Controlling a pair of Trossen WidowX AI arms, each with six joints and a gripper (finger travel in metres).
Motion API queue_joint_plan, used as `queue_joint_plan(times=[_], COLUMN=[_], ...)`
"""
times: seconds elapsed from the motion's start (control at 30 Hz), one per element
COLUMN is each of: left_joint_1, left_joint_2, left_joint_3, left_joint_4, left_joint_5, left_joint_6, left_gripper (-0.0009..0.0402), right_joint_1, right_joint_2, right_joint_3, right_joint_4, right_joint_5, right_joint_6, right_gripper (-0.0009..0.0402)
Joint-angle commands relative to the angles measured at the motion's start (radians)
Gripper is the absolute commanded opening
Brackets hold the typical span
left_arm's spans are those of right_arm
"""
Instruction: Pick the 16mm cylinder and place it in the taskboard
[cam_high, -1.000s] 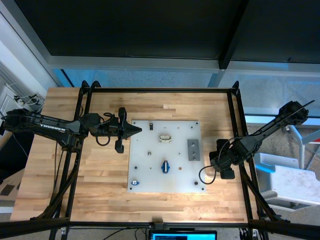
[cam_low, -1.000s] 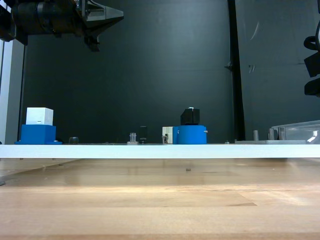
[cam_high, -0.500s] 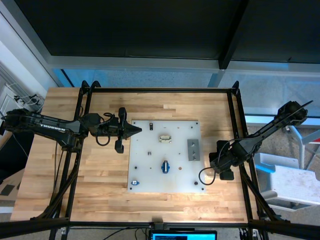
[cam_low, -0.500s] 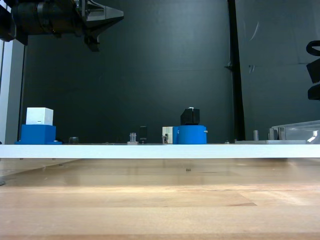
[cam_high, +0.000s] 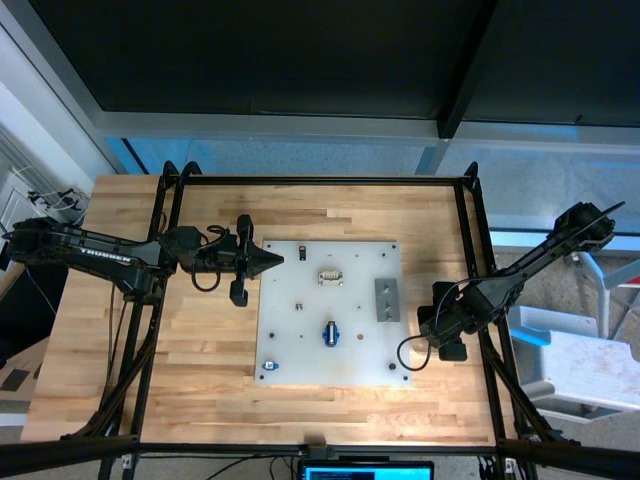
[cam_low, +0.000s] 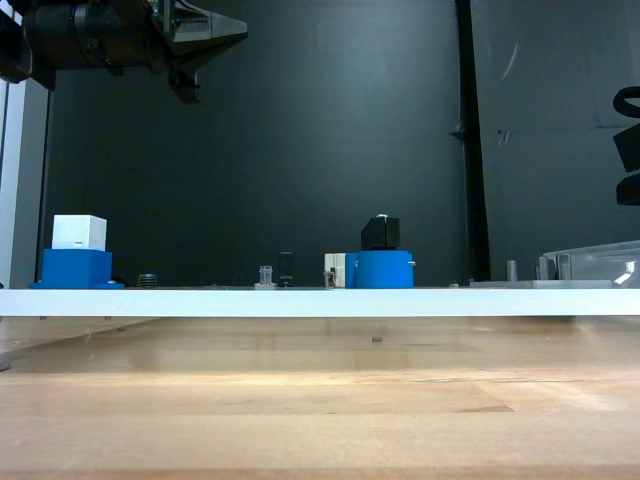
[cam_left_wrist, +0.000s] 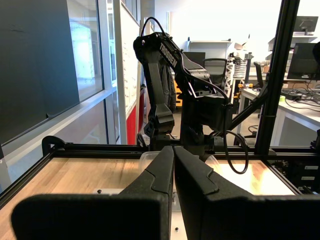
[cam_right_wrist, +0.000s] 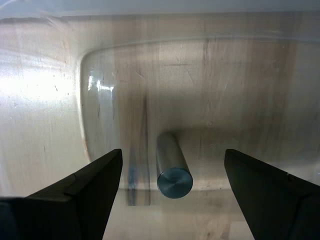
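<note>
Dull-grey peg (cam_right_wrist: 172, 167) lying in clear tray (cam_right_wrist: 85, 100)
Wide-open right gripper (cam_right_wrist: 172, 152) has sunk closer over it; left gripper (cam_high: 276, 259) shut, raised by board (cam_high: 300, 345)

High view: even overhead light, bright table (cam_high: 200, 350), dim surroundings. Low view: dark behind, near foreground blurred. Left gripper (cam_left_wrist: 173, 150), raised at left edge of taskboard (cam_high: 300, 340): backlit silhouette. Right gripper (cam_right_wrist: 172, 156), over clear tray (cam_right_wrist: 85, 110): white glare

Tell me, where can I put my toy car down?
Bare wood lies along the near edge of the table, before the taskboard, and at its near left. Crowded: the board's middle parts, its far-left edge below the shut left tool, and its right side, where the open right tool straddles the cylinder in a clear tray.
</note>
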Motion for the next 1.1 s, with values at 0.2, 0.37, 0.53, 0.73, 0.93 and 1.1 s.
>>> queue_joint_plan(times=[0.2, 0.37, 0.53, 0.73, 0.93, 1.1], left_joint_1=[0.0, 0.0, 0.0, 0.0, 0.0, 0.0], left_joint_2=[0.0, 0.0, 0.0, 0.0, 0.0, 0.0], left_joint_3=[0.0, 0.0, 0.0, 0.0, 0.0, 0.0], left_joint_4=[0.0, 0.0, 0.0, 0.0, 0.0, 0.0], left_joint_5=[0.0, 0.0, 0.0, 0.0, 0.0, 0.0], left_joint_6=[0.0, 0.0, 0.0, 0.0, 0.0, 0.0], left_gripper=[0.0, 0.0, 0.0, 0.0, 0.0, 0.0], right_joint_1=[0.001, 0.002, 0.003, 0.003, 0.005, 0.005], right_joint_2=[0.0, 0.0, 0.0, 0.0, 0.0, 0.0], right_joint_3=[0.0, 0.0, 0.0, 0.0, 0.0, 0.0], right_joint_4=[-0.002, -0.002, -0.002, -0.002, -0.001, -0.001], right_joint_5=[0.0, -0.001, -0.002, -0.002, -0.002, -0.002], right_joint_6=[-0.001, -0.001, -0.001, -0.001, -0.001, 0.0], right_gripper=[0.0226, 0.019, 0.016, 0.0131, 0.0103, 0.0076])
